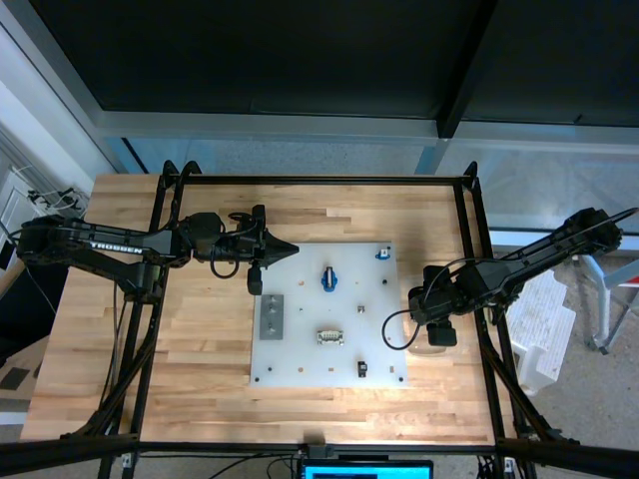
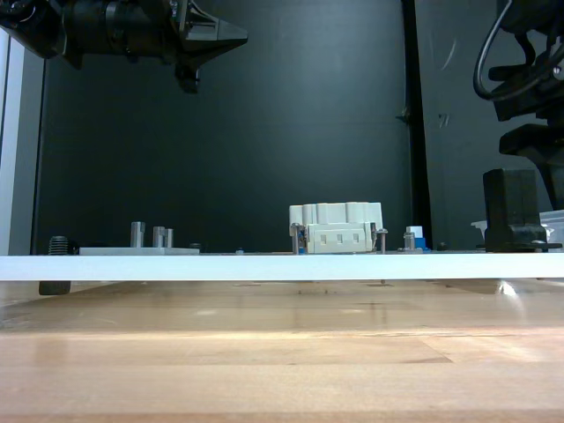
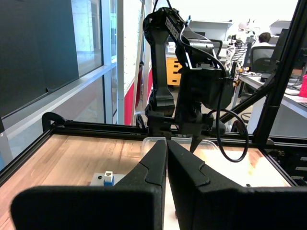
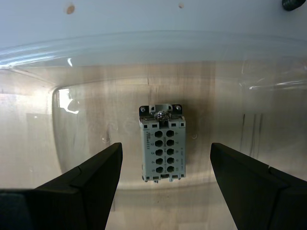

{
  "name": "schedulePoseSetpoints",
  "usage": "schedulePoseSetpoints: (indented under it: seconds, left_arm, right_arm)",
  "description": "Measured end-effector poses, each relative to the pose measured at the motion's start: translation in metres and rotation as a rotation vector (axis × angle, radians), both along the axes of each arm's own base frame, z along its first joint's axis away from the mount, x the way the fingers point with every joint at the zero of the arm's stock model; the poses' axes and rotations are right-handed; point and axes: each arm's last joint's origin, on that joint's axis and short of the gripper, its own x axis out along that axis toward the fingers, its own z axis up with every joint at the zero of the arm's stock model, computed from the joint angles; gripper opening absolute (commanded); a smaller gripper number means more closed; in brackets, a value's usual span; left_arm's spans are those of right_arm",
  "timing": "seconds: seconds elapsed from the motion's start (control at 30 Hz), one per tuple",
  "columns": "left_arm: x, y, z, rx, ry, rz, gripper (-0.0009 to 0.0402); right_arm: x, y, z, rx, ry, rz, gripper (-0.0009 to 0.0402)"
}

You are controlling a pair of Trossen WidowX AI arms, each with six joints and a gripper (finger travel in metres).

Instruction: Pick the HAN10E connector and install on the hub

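Nothing is seated on the hub (image 1: 330, 337); the connector (image 4: 162, 143) is framed, ungrasped, by the open right gripper (image 1: 436, 336) beside the plate (image 1: 300, 369), the closed left gripper (image 1: 294, 249) parked aloft.

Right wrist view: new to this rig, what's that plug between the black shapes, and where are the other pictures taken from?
Two robot arms flank a table. The high view looks down, the low view looks level along it; each wrist view looks along one gripper. The black shapes are the right gripper's open fingers, either side of the HAN10E connector, lying ungripped in a clear tray beside the white plate. The hub sits on that plate. The left gripper hangs shut and empty above the plate's far left corner.
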Motion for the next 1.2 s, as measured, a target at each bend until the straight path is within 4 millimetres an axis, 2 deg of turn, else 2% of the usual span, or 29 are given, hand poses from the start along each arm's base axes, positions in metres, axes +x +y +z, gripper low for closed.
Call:
schedulePoseSetpoints:
  seconds: [0.73,0.97,1.2]
  left_arm:
    - [0.000,0.000,0.000,0.000,0.000,0.000,0.0000]
    - [0.000,0.000,0.000,0.000,0.000,0.000,0.0000]
    - [0.000,0.000,0.000,0.000,0.000,0.000,0.0000]
  right_arm:
    - [-0.007,-0.001,-0.030,0.017,-0.010,-0.028,0.0246]
    - [-0.007,-0.001,-0.031,0.022,-0.015,-0.030,0.0223]
    - [-0.006,0.000,-0.032,0.027,-0.027,-0.027,0.0222]
